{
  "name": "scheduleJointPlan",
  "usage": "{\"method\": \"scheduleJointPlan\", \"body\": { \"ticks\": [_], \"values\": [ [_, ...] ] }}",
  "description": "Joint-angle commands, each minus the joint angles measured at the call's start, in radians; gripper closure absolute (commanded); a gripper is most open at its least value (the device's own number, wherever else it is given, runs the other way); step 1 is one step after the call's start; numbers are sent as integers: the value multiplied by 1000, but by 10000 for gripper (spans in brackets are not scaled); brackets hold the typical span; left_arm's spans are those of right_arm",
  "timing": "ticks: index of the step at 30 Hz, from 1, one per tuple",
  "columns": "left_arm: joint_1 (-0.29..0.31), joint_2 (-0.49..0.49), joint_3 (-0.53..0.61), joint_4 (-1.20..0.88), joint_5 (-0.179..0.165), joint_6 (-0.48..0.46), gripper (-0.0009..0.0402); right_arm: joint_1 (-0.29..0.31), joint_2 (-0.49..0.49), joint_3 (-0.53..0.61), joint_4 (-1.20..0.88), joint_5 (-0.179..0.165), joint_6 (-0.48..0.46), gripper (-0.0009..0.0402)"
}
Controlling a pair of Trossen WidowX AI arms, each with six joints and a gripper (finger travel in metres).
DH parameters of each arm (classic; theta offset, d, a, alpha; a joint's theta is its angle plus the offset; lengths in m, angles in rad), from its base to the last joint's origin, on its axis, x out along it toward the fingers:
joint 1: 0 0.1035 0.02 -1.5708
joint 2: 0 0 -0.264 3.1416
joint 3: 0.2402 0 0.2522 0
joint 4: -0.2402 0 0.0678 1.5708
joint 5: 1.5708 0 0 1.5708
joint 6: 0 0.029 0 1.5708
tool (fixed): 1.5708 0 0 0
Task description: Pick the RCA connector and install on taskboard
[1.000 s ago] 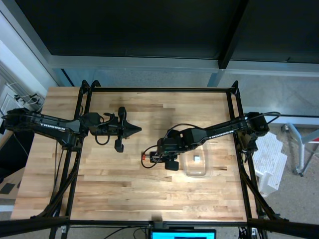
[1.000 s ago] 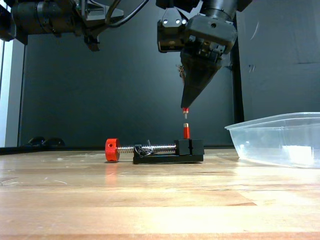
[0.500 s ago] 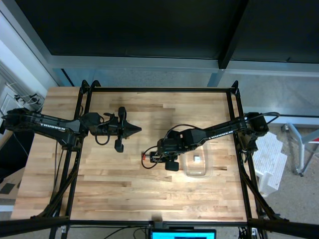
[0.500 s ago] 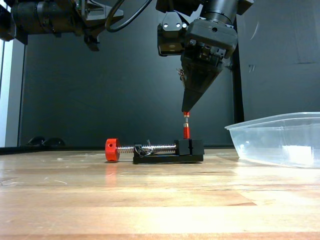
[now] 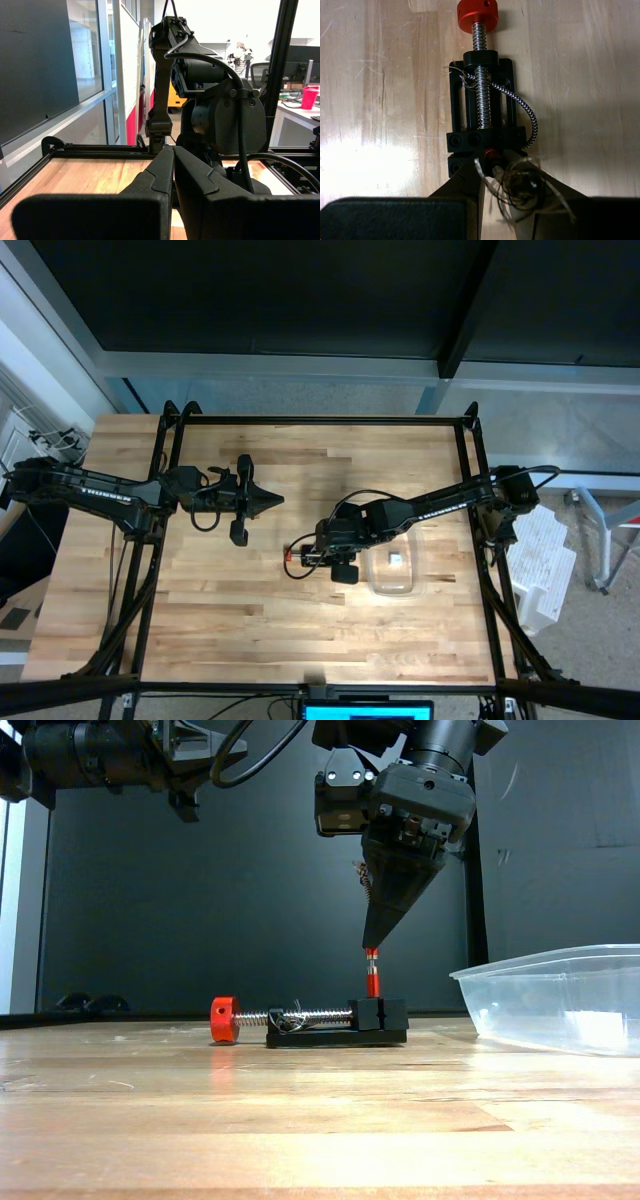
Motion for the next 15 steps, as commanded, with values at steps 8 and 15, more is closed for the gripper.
{"method": "scheduleJointPlan", "body": {
  "ticks": [8,15],
  "values": [
    [0,0,0,0,0,0,393,0,0,-39,45,0,-4,377],
    [0,0,0,0,0,0,393,-2,0,-69,82,0,-7,377]
  ]
}}
